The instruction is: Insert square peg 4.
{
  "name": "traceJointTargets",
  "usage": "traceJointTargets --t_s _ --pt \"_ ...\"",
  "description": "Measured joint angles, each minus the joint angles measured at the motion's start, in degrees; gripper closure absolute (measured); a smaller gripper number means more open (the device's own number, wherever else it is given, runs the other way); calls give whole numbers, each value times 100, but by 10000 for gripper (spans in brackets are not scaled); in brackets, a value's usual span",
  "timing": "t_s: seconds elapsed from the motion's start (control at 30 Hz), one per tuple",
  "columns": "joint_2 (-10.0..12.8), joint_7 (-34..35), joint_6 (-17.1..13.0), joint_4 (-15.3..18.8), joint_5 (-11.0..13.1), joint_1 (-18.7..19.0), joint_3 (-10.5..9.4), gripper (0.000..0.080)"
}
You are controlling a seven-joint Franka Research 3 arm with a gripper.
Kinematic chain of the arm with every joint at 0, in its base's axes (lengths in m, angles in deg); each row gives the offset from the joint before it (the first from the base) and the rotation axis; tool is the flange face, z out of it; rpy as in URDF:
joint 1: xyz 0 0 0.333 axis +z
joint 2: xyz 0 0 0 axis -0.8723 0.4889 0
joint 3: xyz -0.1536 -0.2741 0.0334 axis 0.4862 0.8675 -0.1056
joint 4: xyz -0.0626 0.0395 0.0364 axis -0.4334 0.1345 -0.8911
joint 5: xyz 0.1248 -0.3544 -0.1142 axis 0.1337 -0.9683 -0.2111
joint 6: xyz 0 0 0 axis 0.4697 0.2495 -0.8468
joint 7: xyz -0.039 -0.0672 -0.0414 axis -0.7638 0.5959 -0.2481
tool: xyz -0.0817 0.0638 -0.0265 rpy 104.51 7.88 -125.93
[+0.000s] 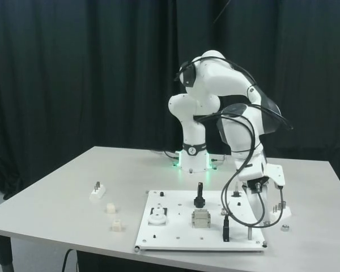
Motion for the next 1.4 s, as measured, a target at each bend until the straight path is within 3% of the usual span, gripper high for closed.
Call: traceJointTargets --t_s 0.4,0.83,1.4 --pt "166 376 -294 -141 -609 185 67 3" --pt "425 397 -317 -450 -714 353 429 3" --pt "516 325 -204 -564 -786 516 898 3"
